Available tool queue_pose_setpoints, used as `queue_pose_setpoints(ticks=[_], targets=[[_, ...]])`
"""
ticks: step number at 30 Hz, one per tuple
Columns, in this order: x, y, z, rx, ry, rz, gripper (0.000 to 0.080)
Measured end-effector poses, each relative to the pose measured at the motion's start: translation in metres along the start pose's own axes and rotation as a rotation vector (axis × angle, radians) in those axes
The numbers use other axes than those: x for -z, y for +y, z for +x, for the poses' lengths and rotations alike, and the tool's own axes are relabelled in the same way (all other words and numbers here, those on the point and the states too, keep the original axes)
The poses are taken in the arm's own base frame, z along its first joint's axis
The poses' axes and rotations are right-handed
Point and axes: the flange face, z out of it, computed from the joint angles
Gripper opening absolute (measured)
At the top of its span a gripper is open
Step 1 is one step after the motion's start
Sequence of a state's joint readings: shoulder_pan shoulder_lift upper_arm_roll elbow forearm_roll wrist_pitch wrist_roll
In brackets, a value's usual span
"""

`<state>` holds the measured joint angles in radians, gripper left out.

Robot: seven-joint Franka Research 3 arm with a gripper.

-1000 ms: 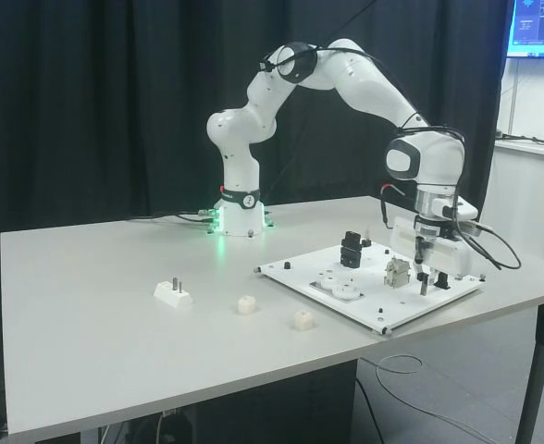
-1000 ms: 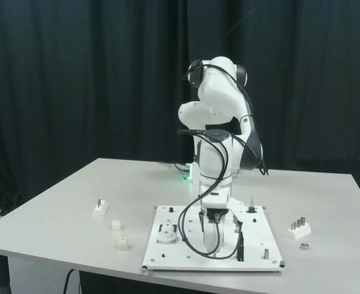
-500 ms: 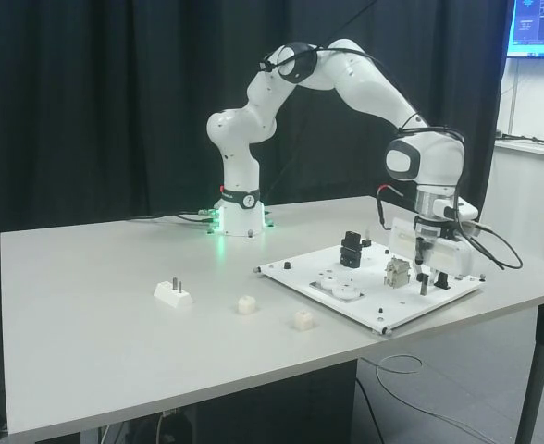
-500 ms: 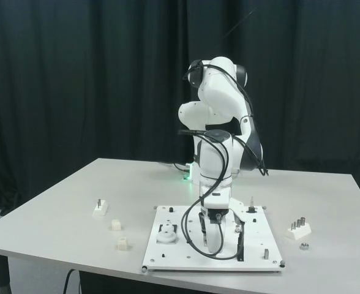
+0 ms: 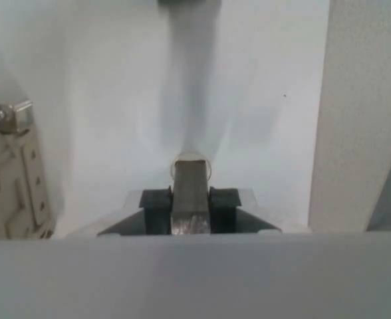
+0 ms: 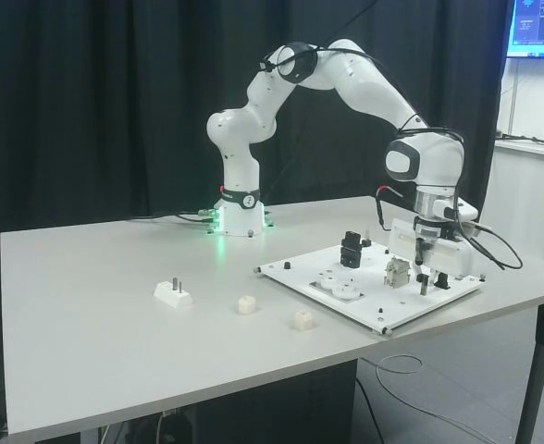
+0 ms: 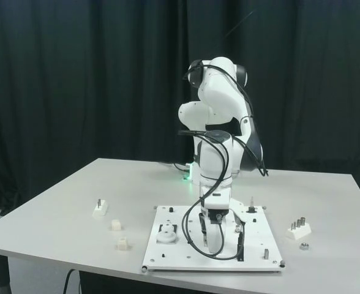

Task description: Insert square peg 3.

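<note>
The square-section grey metal peg (image 5: 190, 199) is held clamped between the two black fingers (image 5: 155, 211) of the white arm's gripper (image 5: 190, 219), as shown in the wrist view. The peg hangs upright below the fingers, with its free end pointing down toward the flat white assembly board (image 6: 300, 276). At that end a faint ring-like outline is visible on the board surface; whether this is the target hole cannot be told, nor whether the tip has entered it.

In the first room view the gripper (image 6: 424, 268) is positioned low over the far corner of the board, close beside a small grey metal fixture (image 6: 398, 272) and apart from the black block-shaped fixture (image 6: 351, 248). The board rests on the grey table (image 6: 96, 324).

The step in hand is judged to be alignment and descent: the peg is grasped and carried to the board, but seating is not confirmed. For the next move, the peg's flat sides are to be squared with the sides of the hole, since a square section admits no rotation error. A straight vertical descent is then required, with the grip maintained until the peg is seated. Jamming is to be expected if the peg is tilted or offset at entry.
</note>
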<state>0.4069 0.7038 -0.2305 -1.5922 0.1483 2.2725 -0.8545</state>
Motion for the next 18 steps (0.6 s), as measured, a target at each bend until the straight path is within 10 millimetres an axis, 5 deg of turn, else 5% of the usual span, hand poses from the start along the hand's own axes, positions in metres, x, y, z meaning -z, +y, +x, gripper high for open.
queue_pose_setpoints(ticks=[13,14,15,16,18], targets=[[-0.0014,-0.0017,-0.0028,0.02,-0.024,0.011,0.0114],[-0.0009,-0.0019,-0.0032,0.022,-0.028,0.013,0.0213],[-0.0002,-0.0021,-0.0036,0.023,-0.032,0.015,0.0213],[0.0006,-0.0024,-0.004,0.024,-0.035,0.018,0.0525],[0.0034,-0.0015,-0.0029,0.024,-0.031,0.013,0.0525]])
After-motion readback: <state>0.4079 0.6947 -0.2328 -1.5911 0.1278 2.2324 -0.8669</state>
